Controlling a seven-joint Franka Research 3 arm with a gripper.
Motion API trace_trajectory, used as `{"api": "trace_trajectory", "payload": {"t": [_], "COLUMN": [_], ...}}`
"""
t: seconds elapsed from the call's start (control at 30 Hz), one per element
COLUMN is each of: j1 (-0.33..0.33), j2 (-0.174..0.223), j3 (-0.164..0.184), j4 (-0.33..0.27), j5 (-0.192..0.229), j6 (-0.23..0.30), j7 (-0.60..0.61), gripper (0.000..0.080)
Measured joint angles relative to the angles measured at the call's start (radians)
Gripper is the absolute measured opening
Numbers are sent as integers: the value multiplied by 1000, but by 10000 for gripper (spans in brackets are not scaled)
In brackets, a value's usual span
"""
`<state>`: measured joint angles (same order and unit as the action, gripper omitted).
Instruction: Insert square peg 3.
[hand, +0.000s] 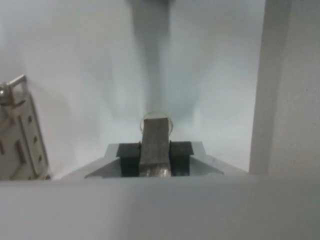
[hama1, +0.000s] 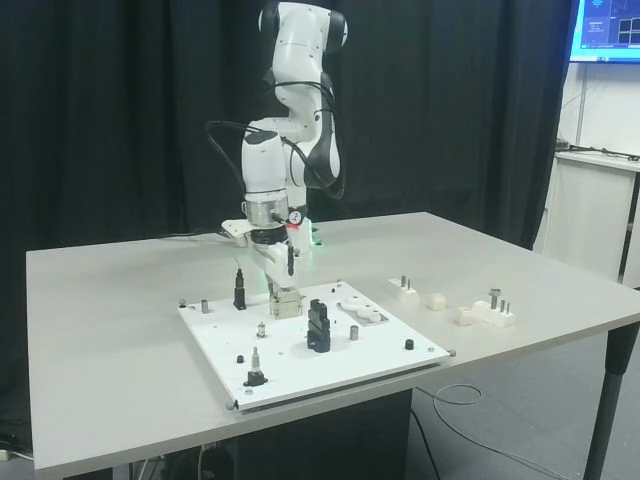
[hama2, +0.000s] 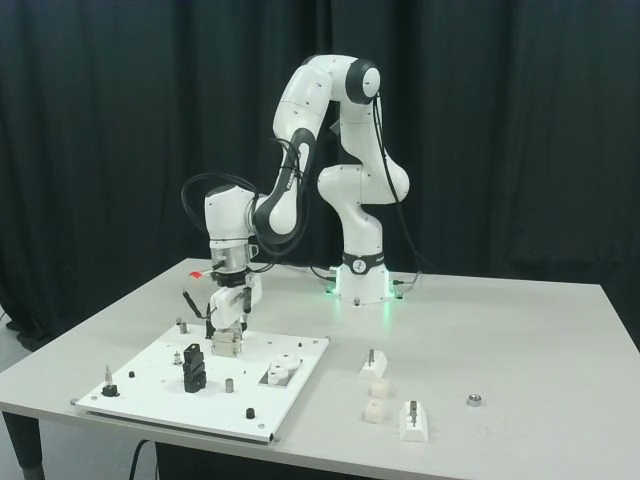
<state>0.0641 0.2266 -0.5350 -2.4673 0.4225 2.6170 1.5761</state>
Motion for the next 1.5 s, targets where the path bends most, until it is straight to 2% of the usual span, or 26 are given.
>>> {"api": "trace_trajectory", "payload": {"t": [0.3, 0.33, 0.37, 0.43, 0.53, 0.57, 0.6, 0.73, 0.83, 0.87, 1.0, 1.27, 1.37, 1.5], "j1": [19, 21, 22, 23, 23, 23, 24, 24, 25, 25, 24, 25, 25, 25], "j2": [17, 20, 20, 19, 12, 5, -4, -66, -129, -151, -241, -399, -445, -486], "j3": [1, 0, -5, -11, -26, -35, -46, -98, -137, -146, -159, -150, -141, -127], "j4": [8, 8, 5, 2, 4, 5, 6, 16, 26, 29, 41, 47, 47, 47], "j5": [-16, -22, -31, -50, -123, -153, -179, -267, -355, -380, -466, -594, -620, -643], "j6": [24, 23, 18, 13, -20, -46, -77, -219, -337, -366, -453, -534, -549, -556], "j7": [-20, -21, -21, -21, -53, -56, -55, -26, 20, 41, 105, 215, 228, 232], "gripper": [114, 288, 595, 595, 595, 756, 756, 756, 756, 797, 797, 800, 800, 800]}}
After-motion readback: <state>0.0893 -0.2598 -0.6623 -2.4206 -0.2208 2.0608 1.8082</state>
